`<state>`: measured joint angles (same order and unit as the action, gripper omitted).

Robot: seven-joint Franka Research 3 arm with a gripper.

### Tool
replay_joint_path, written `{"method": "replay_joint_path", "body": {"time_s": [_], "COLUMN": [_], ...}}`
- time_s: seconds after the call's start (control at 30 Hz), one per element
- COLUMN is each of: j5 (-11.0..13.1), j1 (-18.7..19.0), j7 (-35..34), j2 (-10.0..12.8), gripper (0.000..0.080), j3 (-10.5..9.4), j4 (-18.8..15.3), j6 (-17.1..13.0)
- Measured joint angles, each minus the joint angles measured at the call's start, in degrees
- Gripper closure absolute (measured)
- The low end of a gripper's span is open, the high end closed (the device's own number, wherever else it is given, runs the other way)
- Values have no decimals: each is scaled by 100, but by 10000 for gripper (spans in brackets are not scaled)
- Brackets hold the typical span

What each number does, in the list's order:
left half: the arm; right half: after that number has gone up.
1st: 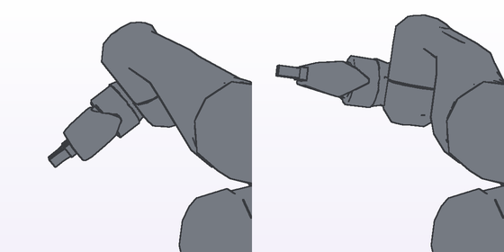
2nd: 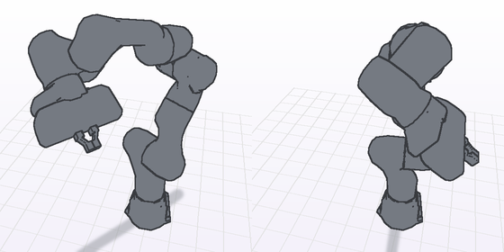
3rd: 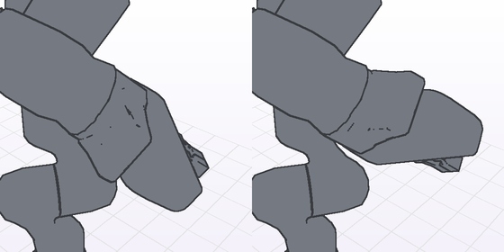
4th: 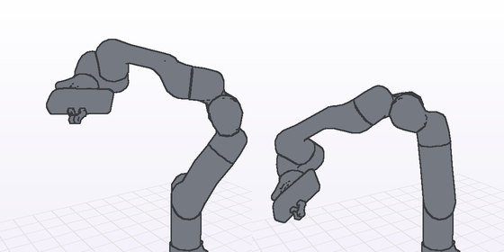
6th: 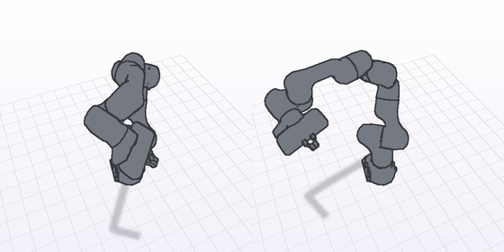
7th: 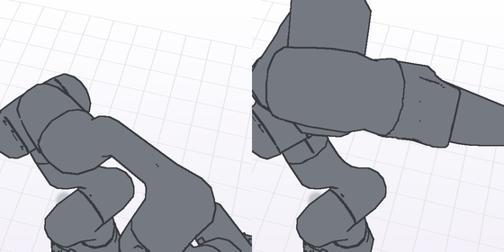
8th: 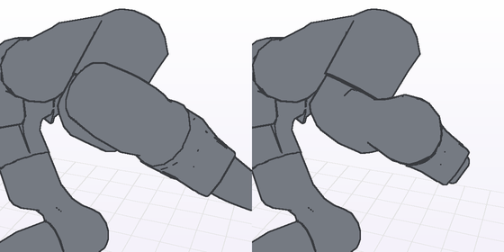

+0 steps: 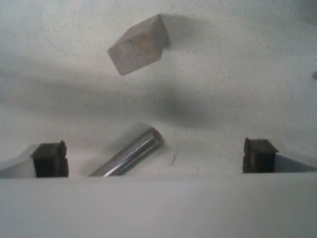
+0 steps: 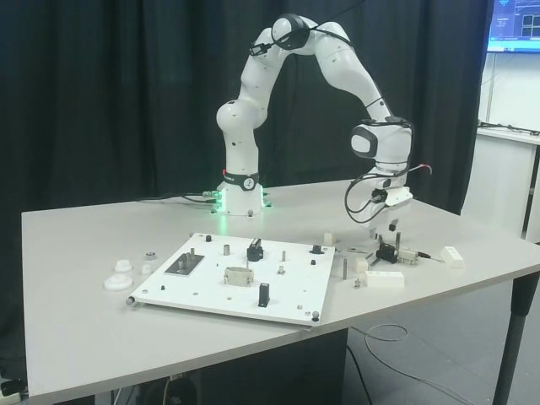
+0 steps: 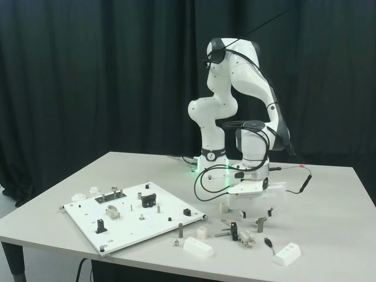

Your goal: Remove square peg 2.

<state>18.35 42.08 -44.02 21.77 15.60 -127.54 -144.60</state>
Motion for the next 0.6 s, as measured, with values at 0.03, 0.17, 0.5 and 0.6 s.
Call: {"method": "replay_joint_path", "body": {"time_s": [0.03, 0.17, 0.5, 0.6], "j5": [0, 0, 0, 0], "j1": [0, 0, -5, -8], "j7": [-11, -27, -30, -30], "j2": [-2, -17, -71, -92], "gripper": [39, 39, 3, 3], "j3": [-4, -13, -13, -13], "j4": [3, 12, 30, 44], "j6": [4, 21, 92, 106]}}
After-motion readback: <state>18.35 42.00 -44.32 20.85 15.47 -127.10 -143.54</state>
